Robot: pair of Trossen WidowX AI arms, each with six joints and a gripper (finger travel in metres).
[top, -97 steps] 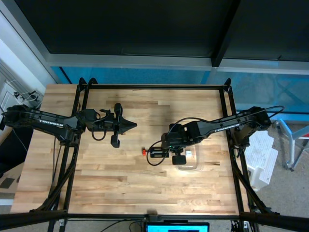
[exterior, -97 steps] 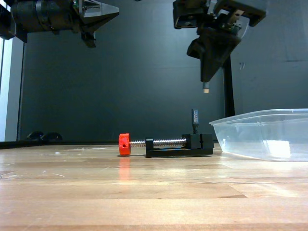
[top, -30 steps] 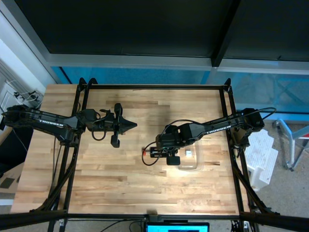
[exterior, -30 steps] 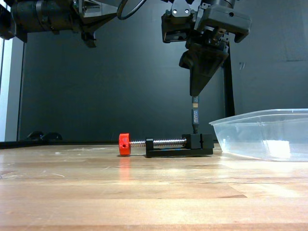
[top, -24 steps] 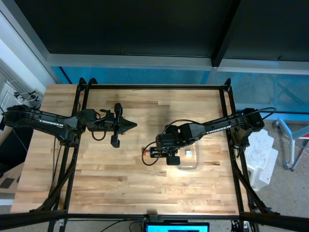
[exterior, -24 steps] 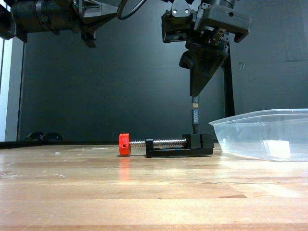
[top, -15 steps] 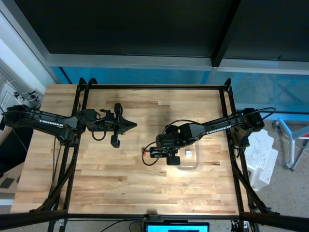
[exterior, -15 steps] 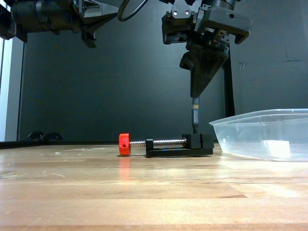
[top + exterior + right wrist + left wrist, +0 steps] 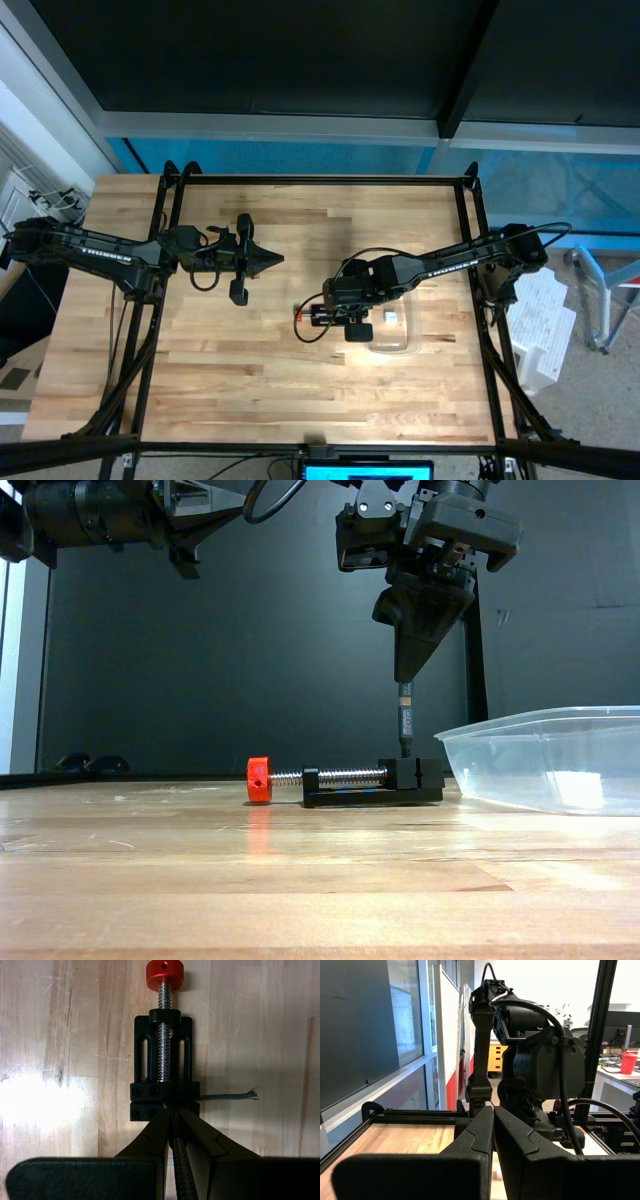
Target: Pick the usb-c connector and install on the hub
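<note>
Black hub (image 9: 372, 780) lies straight below the right gripper (image 9: 405, 677), which pinches the upright connector (image 9: 405, 722), its lower end at the hub's top. The left gripper (image 9: 278, 260), pressed together, hangs well aside.

Wooden butcher-block table (image 9: 250, 390), black frame rail (image 9: 320, 180) along its far edge. Clear plastic tray (image 9: 400, 347) right of the table's centre, upright, resting on the wood; low view shows its translucent wall (image 9: 540, 765). Small white-grey square piece (image 9: 391, 318) lies inside it. Lit blue screen (image 9: 366, 470) at the near edge. White papers (image 9: 540, 325) off the table, right side. Background room in the left wrist view has a red cup (image 9: 628, 1062) on a desk.
</note>
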